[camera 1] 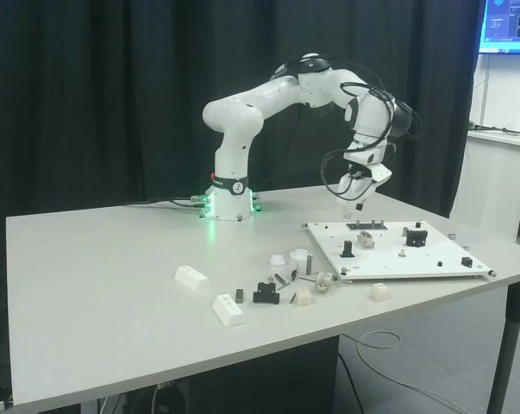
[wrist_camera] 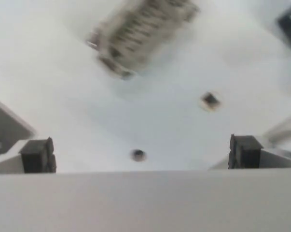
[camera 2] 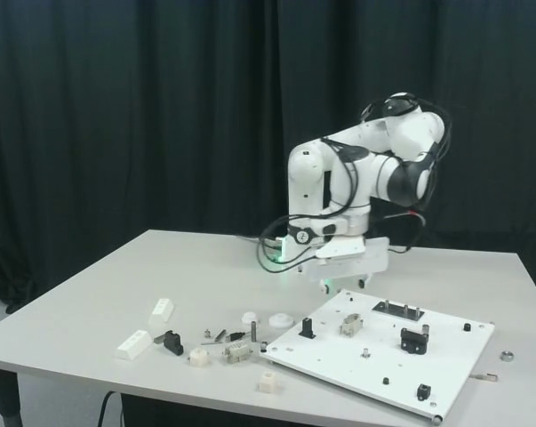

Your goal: Remove round peg 4.

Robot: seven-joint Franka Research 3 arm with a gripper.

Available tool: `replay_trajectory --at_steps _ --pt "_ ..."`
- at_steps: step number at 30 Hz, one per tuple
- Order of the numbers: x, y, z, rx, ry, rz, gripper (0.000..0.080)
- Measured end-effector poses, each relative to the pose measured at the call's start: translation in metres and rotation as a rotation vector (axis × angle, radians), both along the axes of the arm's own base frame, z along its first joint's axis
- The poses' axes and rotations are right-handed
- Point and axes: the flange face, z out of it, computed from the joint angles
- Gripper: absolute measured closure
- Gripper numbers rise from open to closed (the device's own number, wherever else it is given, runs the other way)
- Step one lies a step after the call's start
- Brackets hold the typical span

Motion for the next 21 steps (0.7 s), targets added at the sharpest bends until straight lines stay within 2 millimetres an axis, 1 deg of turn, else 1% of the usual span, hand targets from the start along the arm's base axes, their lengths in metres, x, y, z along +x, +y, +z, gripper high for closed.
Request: replay_trajectory --at_steps 9,21 --pt "-0.008 0.056 0.003 0.049 -0.038 -0.069 0.0003" --pt "-0.001 0.114 -0.001 0.114 -0.112 -0.127 0.0003"
